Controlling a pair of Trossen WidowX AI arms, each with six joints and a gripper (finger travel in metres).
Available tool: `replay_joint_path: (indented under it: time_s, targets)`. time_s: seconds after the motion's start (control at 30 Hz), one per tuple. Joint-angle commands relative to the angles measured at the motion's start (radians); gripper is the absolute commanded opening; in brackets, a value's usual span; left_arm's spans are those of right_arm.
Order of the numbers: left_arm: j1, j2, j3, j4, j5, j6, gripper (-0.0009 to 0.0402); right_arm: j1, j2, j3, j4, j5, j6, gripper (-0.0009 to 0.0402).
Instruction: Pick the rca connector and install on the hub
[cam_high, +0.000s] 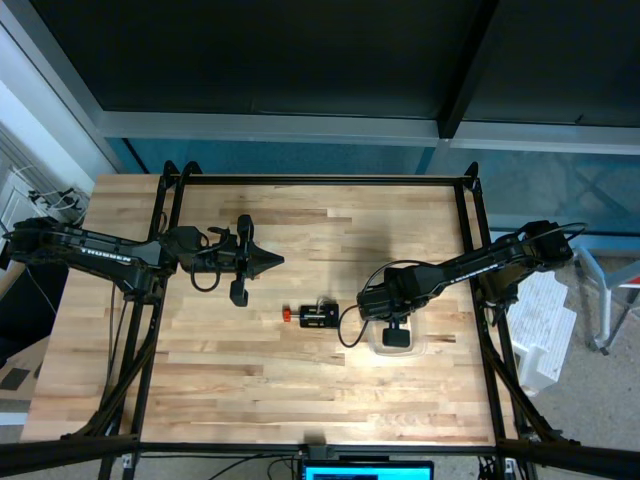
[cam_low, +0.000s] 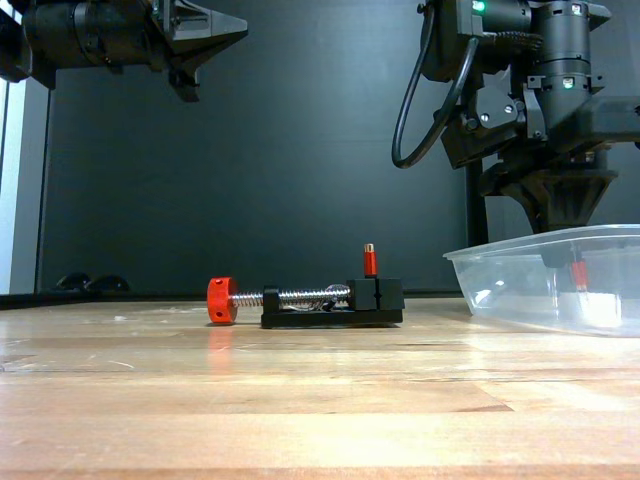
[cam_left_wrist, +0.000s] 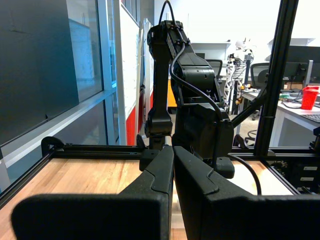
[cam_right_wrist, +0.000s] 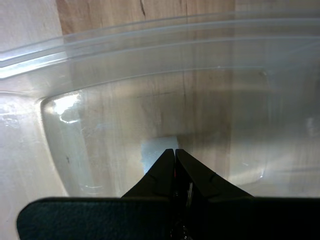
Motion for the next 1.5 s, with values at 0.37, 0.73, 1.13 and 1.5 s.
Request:
replay_joint_path:
  time_s: [0.37,0.73,1.13,1.5]
  targets:
    - [0.0,0.0,0.0,0.0,0.0,0.0,0.0,0.005,-0.005,-0.001,-0.003,-0.031,0.003,0.0]
    - [0.0,0.0,0.0,0.0,0.0,0.0,0.0,0.006,-0.014,-0.001,-0.002,-0.028,0.003,0.0]
    - [0.0,0.0,0.0,0.0,0.0,0.0,0.0,0.006,-0.012,-0.043,0.043,-0.019,0.003,0.0]
    - [0.0,0.0,0.0,0.0,0.0,0.0,0.0,0.006,-0.013,-0.064,0.079,-0.022,0.001,0.0]
